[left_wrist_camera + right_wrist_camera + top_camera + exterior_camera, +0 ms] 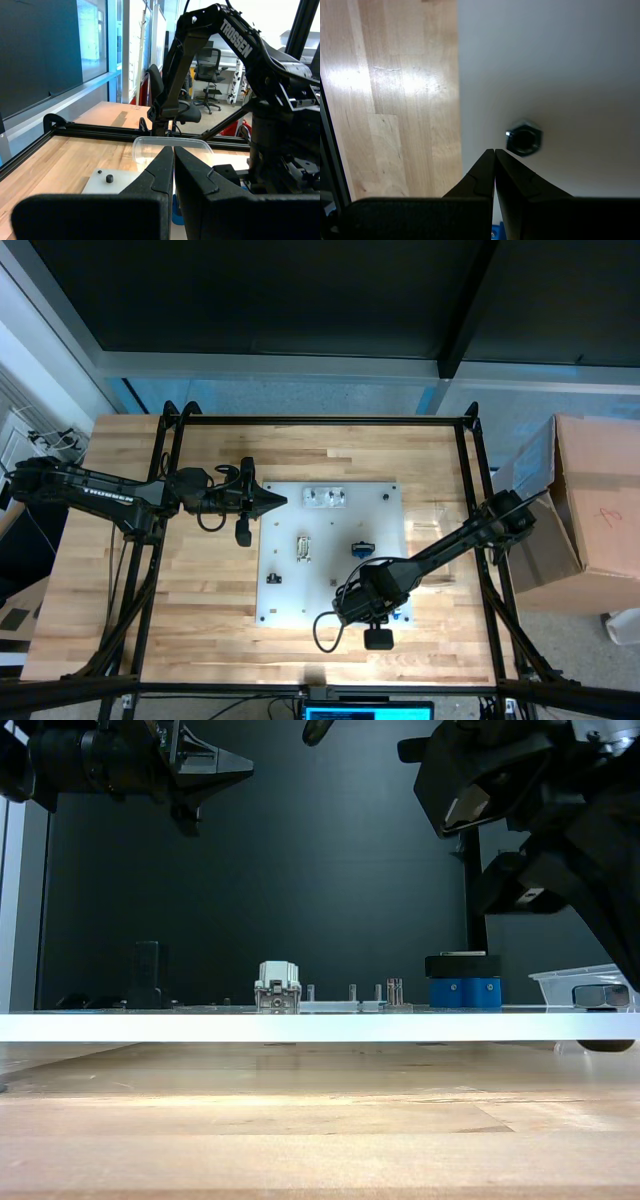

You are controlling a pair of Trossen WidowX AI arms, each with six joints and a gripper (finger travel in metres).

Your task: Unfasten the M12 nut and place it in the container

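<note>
My right gripper [494,152] hangs above the near right part of the white board [330,585], lower right of centre in the high view and upper right in the low view; its jaws are clenched tip to tip on nothing. The M12 nut [524,138] sits on its stud on the board, just beside the line of those tips, ungrasped; the clear container [432,518] lies on the worktop [200,580] at the board's right edge. My left gripper [276,502] is held level over the board's far left edge, left of centre in the high view; jaws likewise clenched, carrying nothing.
</note>
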